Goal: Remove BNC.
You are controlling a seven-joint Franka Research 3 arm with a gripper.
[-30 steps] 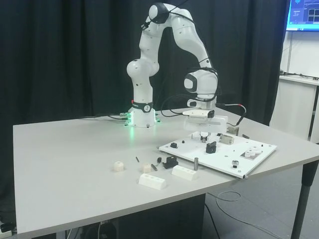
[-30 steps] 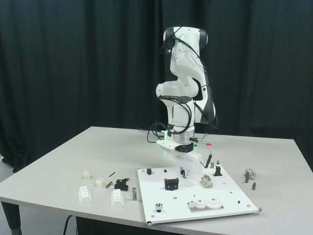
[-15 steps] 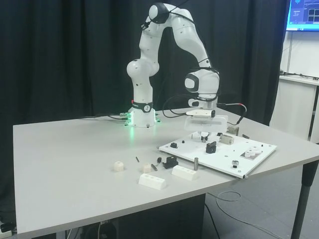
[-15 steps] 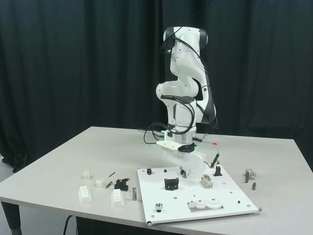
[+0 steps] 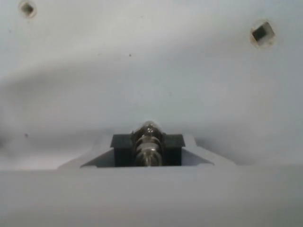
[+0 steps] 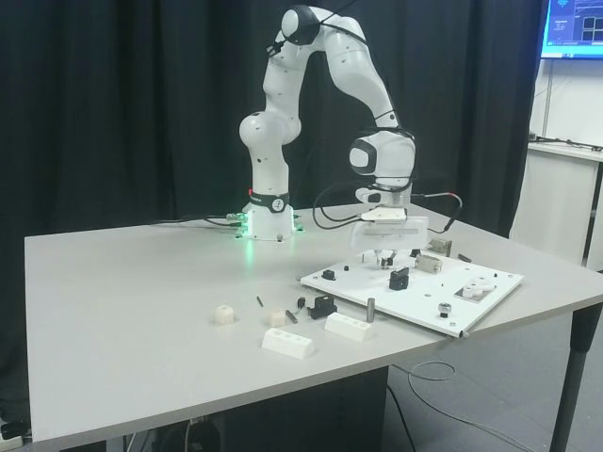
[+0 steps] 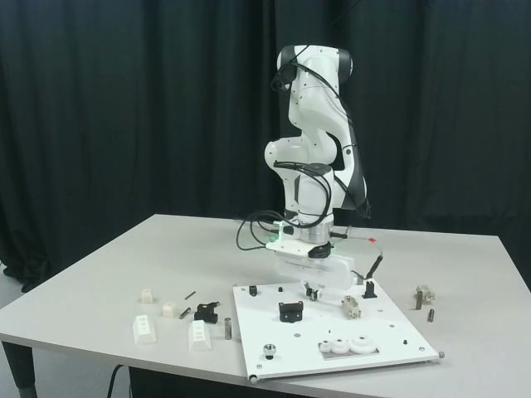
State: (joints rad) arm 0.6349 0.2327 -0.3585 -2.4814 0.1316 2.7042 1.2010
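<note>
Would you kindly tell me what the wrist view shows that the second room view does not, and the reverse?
Only the wrist view shows a metal connector close up, seated in a black holder. Only the second room view shows the whole white arm, the grey table, and loose white blocks beside the board. Both show the white board with its small holes.

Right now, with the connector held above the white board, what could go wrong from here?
The tool grips the BNC connector by a small metal barrel, so it might slip or twist loose. The parts standing close by on the white board, like the black bracket and the small metal fitting, could be clipped if the arm travels low. The cable looping off the wrist might snag as it moves.
</note>
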